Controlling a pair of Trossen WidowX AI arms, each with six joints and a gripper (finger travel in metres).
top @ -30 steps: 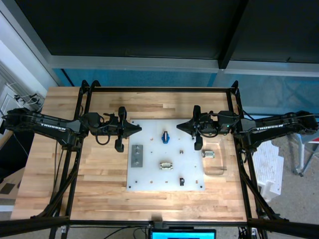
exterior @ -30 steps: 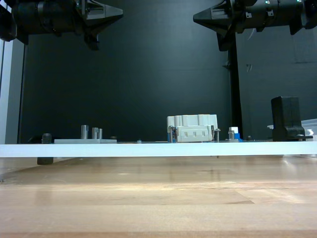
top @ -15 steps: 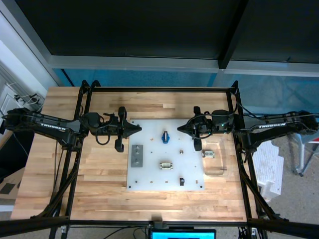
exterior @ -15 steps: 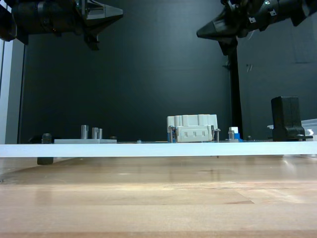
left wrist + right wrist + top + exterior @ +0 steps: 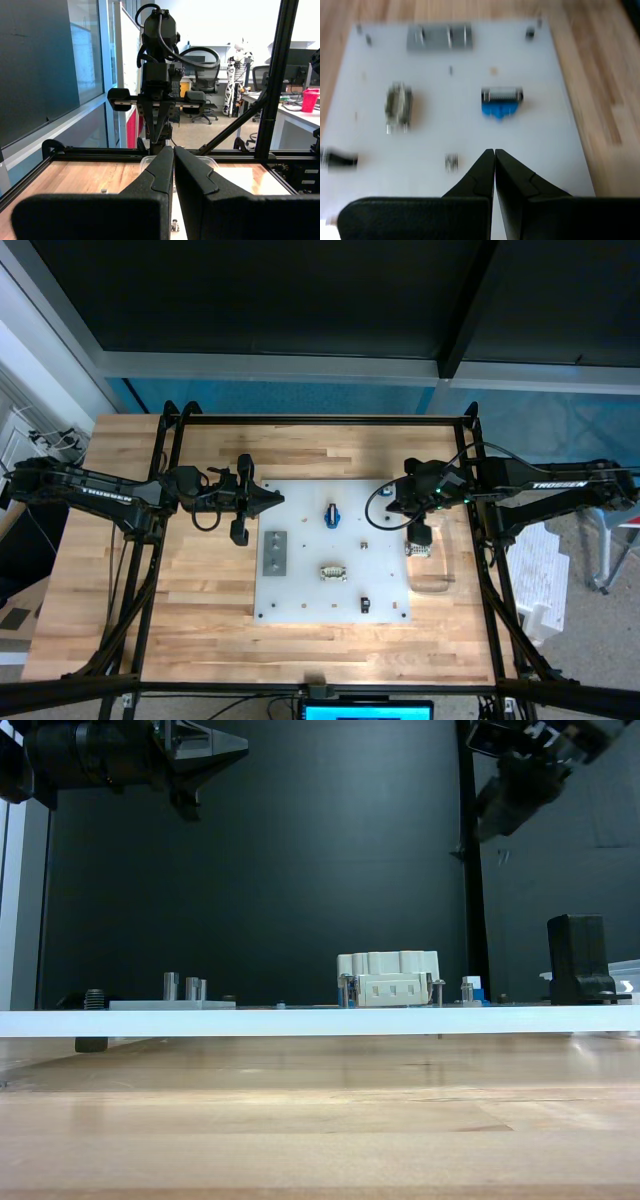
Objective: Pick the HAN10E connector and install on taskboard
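Note:
The white taskboard lies mid-table and carries a grey metal block, a blue part and a tiny black part. A beige-grey HAN10E connector lies in the clear tray, partly covered by my right arm. A similar beige block stands on the board. My right gripper is shut and empty, tilted down over the board's right part. My left gripper hangs shut and empty at the board's left edge.
A clear plastic tray sits just off the board's right edge. Black frame rails run around the wooden table. The right arm shows opposite in the left wrist view. A small metal stud stands on the board.
My right gripper has drawn back to the right and tipped downward, now above the board's right edge near the tray. The left arm has not moved.

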